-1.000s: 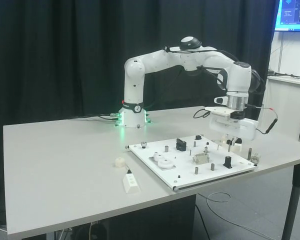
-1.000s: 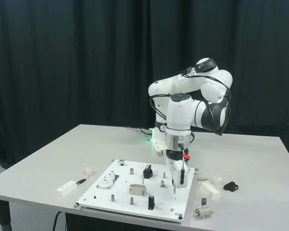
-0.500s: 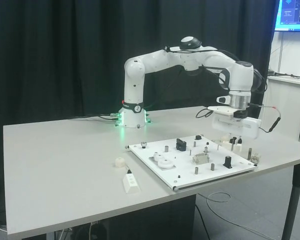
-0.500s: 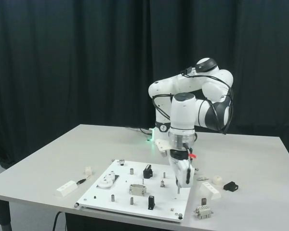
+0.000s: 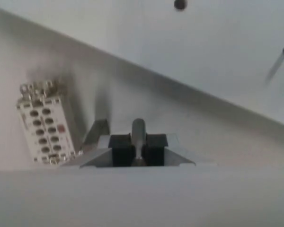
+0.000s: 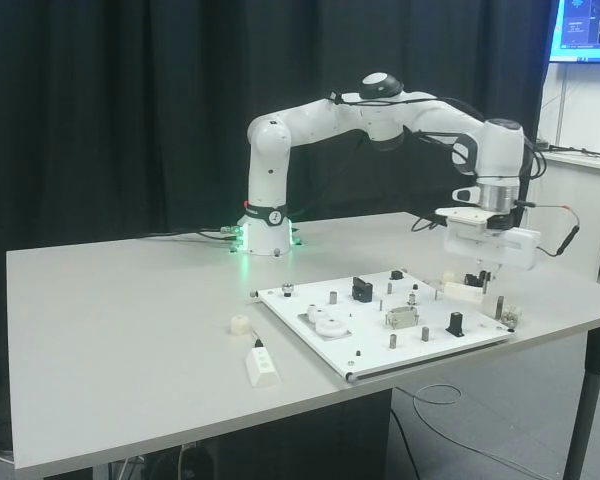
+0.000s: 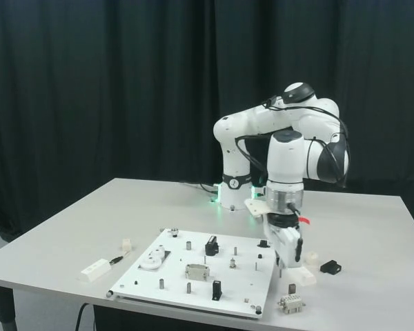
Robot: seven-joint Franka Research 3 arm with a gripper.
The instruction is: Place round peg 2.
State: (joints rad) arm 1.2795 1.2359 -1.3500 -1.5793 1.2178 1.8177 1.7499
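One gripper on the white arm, which we record hanging above the grey table just off the edge of the white board, on the side far from the arm's base. Its two fingers are clenched on the round peg, a slim grey pin held upright between the black pads, clear of both board and table. One multi-hole connector lies on the table near the gripper, beyond the board's corner; the second room view shows it at the table's front edge. One white block sits just beside the gripper on the table, and a small black part lies a little past it. On the board we count two white gears, touching each other, several short upright pins, a grey metal fitting and two black parts standing apart. One white box with a black plug and one small white piece lie on the table beside the board's opposite side. Green light glows at the arm's base.
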